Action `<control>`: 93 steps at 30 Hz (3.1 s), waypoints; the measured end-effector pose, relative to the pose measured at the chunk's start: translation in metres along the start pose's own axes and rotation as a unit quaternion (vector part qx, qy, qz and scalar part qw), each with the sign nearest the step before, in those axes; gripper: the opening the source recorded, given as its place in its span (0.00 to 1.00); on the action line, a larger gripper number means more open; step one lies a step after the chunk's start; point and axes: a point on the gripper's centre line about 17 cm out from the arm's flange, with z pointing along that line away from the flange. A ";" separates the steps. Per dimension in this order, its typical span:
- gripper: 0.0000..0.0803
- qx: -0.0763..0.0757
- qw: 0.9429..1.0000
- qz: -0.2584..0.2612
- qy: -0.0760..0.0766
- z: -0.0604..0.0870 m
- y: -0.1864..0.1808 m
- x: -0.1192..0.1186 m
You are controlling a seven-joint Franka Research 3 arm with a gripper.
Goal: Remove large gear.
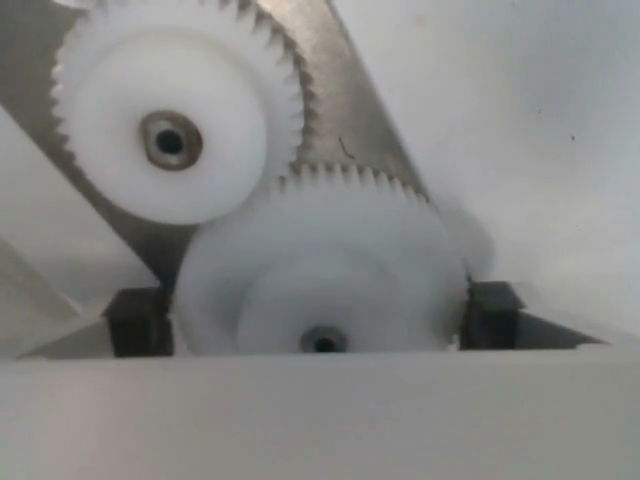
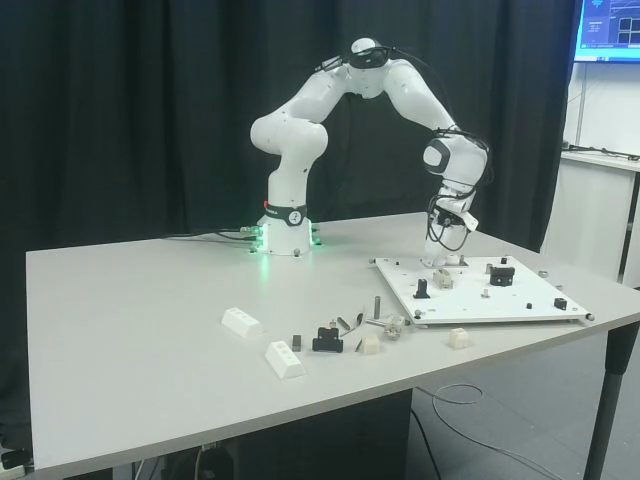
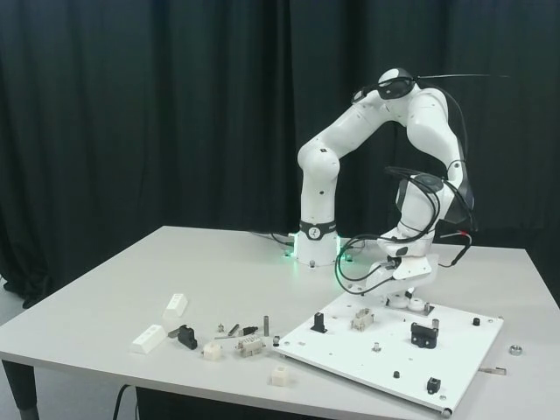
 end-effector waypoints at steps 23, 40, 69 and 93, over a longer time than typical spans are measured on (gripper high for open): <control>0.75 0.002 1.000 0.000 0.001 -0.001 0.001 0.000; 0.74 0.008 1.000 0.003 -0.001 -0.005 0.001 -0.002; 0.74 0.017 1.000 0.009 -0.004 -0.013 0.001 -0.004; 0.74 0.030 0.999 0.017 -0.005 -0.041 0.003 -0.010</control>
